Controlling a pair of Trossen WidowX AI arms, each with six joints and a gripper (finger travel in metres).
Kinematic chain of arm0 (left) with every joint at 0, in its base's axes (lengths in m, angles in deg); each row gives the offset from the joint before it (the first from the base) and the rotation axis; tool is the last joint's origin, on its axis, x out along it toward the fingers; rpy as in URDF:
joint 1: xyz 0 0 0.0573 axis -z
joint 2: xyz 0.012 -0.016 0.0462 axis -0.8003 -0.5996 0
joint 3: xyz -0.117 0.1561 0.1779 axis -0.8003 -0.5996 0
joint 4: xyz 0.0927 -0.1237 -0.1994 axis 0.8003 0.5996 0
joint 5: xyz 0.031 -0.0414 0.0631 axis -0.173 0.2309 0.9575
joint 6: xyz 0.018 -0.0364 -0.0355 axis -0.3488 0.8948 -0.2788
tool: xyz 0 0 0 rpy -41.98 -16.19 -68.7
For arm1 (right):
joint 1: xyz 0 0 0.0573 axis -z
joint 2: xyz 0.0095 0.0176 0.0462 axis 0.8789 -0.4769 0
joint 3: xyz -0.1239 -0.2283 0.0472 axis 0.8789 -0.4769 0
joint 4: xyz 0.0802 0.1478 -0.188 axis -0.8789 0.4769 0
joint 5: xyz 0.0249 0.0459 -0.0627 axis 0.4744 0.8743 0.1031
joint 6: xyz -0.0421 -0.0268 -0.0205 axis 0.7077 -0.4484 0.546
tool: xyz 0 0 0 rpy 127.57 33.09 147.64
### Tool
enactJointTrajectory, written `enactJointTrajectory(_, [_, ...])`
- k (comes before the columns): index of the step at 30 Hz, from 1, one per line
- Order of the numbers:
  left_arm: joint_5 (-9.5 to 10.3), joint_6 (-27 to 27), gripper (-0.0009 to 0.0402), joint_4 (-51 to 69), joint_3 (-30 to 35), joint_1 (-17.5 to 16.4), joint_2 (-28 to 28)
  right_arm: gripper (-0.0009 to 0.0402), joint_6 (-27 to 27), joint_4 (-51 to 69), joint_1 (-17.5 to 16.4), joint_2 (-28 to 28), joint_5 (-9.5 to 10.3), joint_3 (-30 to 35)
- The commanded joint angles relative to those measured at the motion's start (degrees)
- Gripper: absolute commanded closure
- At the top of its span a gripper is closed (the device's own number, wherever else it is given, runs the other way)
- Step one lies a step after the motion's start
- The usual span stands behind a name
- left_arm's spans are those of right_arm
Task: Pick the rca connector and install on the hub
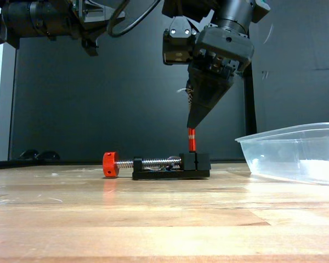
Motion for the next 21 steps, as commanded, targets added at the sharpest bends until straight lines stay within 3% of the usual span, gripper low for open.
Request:
enactJointTrajectory(1, [0.00, -0.02, 0.0393, -0.02, 0.02, 0.00, 0.00, 0.0393, 0.02, -0.22, 0.02, -0.72, 0.00, -0.07])
enactJointTrajectory(14, [0.00, 0.00, 0.0393, -0.02, 0.02, -0.02, -0.02, 0.0390, -0.02, -0.52, 0.02, -0.96, -0.02, -0.07])
enactJointTrajectory(21, [0.00, -0.02, 0.0393, -0.02, 0.02, 0.00, -0.02, 0.0354, -0.07, -0.39, 0.00, -0.59, -0.02, 0.02])
